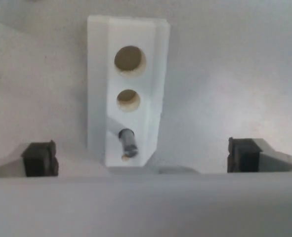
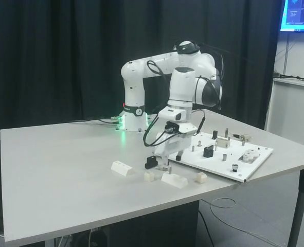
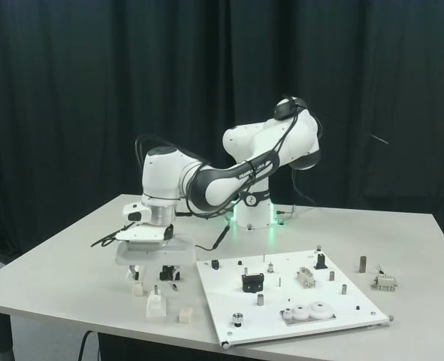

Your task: Remove round peg 1.

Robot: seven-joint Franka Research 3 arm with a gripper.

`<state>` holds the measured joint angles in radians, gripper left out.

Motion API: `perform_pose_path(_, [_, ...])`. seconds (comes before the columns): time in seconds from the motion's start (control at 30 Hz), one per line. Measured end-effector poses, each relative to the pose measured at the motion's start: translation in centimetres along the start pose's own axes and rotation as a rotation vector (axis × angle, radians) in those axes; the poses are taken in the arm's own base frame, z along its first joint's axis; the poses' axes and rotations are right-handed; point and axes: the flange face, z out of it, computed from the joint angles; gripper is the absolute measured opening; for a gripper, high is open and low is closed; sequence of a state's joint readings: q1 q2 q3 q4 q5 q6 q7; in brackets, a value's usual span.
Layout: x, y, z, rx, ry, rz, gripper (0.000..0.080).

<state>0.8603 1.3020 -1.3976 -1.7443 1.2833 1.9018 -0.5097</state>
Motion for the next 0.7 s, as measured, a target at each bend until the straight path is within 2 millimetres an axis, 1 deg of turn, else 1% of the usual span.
perform_pose_path(0.03, [0.1,-0.1,-0.3,-0.001,-0.002,-0.001,0.0751])
perform_pose_path(0.17, [0.4,-0.3,-1.3,-0.006,-0.008,-0.007,0.0751])
perform_pose_path(0.2, [0.4,-0.4,-1.5,-0.007,-0.01,-0.009,0.0791])
perform_pose_path(0.33, [0.6,-0.6,-2.1,-0.011,-0.016,-0.019,0.0791])
perform_pose_path(0.7, [0.7,-0.8,-2.3,-0.016,-0.017,-0.026,0.0798])
